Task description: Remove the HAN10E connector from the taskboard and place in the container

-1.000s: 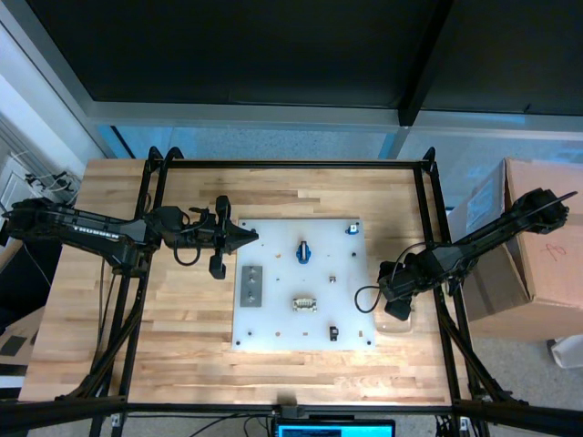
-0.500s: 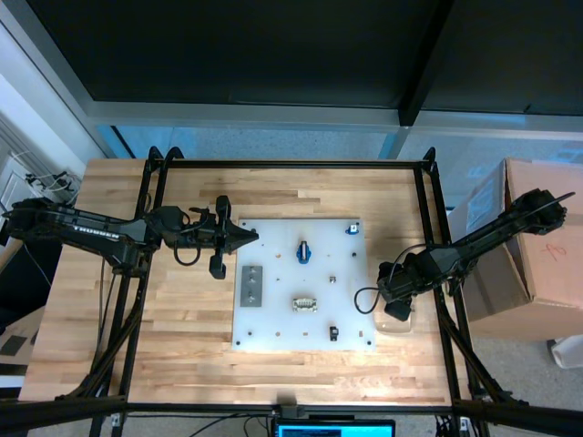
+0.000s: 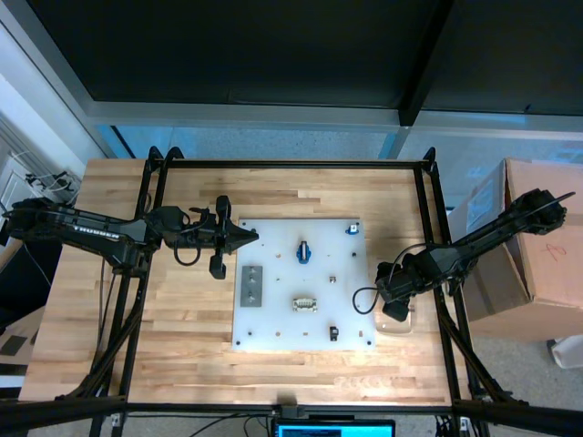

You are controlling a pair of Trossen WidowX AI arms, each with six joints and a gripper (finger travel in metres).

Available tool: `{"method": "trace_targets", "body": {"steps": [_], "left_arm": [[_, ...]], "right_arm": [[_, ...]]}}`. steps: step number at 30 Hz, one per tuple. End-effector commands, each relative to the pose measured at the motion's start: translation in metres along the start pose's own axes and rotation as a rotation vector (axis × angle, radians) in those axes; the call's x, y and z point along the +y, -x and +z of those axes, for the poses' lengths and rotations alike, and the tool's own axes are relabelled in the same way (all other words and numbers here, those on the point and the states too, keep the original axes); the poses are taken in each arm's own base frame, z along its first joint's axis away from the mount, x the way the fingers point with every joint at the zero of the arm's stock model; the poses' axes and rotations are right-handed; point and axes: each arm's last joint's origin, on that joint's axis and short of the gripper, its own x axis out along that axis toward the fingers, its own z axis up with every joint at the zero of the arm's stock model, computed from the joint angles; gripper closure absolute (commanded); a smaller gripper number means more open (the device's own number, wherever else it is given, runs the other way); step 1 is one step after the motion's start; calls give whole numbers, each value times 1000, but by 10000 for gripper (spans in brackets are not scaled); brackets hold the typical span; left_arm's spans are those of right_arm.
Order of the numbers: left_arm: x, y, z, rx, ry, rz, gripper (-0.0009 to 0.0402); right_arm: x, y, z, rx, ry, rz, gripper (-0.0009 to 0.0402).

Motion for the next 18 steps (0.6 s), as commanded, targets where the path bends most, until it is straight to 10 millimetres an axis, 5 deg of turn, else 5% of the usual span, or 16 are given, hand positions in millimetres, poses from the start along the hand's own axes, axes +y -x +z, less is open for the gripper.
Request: {"method": "trace_targets", "body": {"steps": [1, 9, 18], "left_arm": [[0, 0, 0, 0, 0, 0, 393], [0, 0, 0, 0, 0, 0, 393], [0, 0, 0, 0, 0, 0, 393]], "right_arm": [[2, 2, 1, -11, 0, 10, 182], [8, 18, 7, -29, 3, 6, 37], [25, 72, 21, -44, 50, 17, 64]]}}
